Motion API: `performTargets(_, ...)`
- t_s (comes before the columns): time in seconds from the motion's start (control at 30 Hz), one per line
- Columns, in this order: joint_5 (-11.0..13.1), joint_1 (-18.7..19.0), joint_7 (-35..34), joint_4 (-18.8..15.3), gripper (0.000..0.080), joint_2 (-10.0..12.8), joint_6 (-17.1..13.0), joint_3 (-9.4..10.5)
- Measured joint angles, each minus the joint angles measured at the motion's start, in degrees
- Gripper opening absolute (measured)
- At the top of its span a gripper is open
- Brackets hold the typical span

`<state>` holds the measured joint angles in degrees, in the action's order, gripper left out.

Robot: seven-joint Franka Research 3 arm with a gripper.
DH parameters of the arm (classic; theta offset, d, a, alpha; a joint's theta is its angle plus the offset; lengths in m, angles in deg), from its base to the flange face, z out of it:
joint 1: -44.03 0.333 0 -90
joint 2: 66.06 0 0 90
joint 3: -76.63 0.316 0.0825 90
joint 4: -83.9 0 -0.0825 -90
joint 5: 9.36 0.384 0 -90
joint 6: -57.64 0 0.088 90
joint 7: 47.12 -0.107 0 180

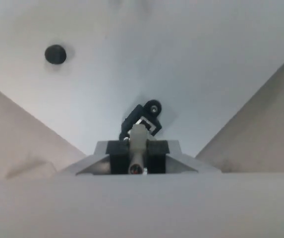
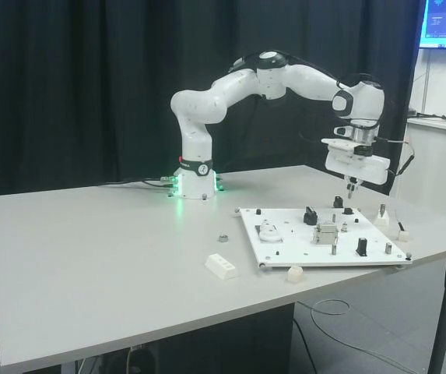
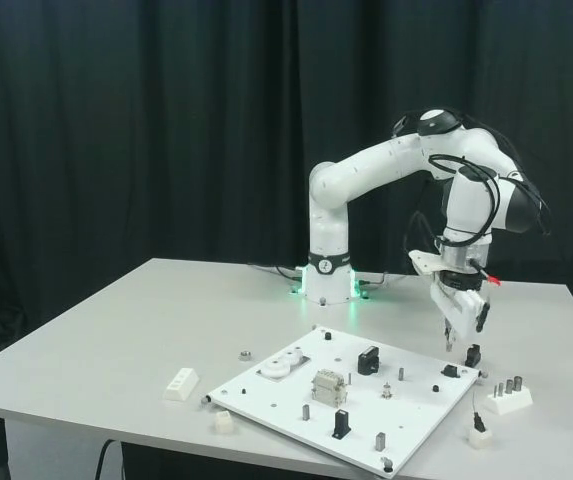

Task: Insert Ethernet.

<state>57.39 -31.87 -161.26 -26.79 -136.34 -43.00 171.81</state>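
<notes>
In the wrist view my gripper (image 1: pixel 138 166) is shut on the Ethernet plug (image 1: pixel 138 141), a pale piece clamped between the black finger pads (image 1: pixel 116 156). Just past the plug's tip sits the black Ethernet socket (image 1: pixel 144 119) on the white board (image 1: pixel 191 59), its opening facing the plug. The first room view shows my gripper (image 2: pixel 351 185) hanging a little above the board (image 2: pixel 285 253) near its far right corner, close over the socket (image 2: pixel 338 202). From the second room view, the gripper (image 3: pixel 450 343) hovers just left of the black socket (image 3: pixel 473 355).
The board carries a black block (image 2: pixel 310 215), a grey connector (image 2: pixel 326 233), a black upright piece (image 2: pixel 361 246) and small pegs. A white block (image 2: pixel 222 265), a small white cube (image 2: pixel 293 273) and a nut (image 2: pixel 224 237) lie on the table. A white holder (image 3: pixel 507 397) stands beside the board.
</notes>
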Motion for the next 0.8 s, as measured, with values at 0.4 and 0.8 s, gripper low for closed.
performTargets(0.4,0.2,0.0,-14.5,-0.5,0.0066,0.0,-1.3,0.92)
performTargets(0.8,2.3,-0.1,-22.9,-2.3,0.0066,0.0,-1.3,0.84)
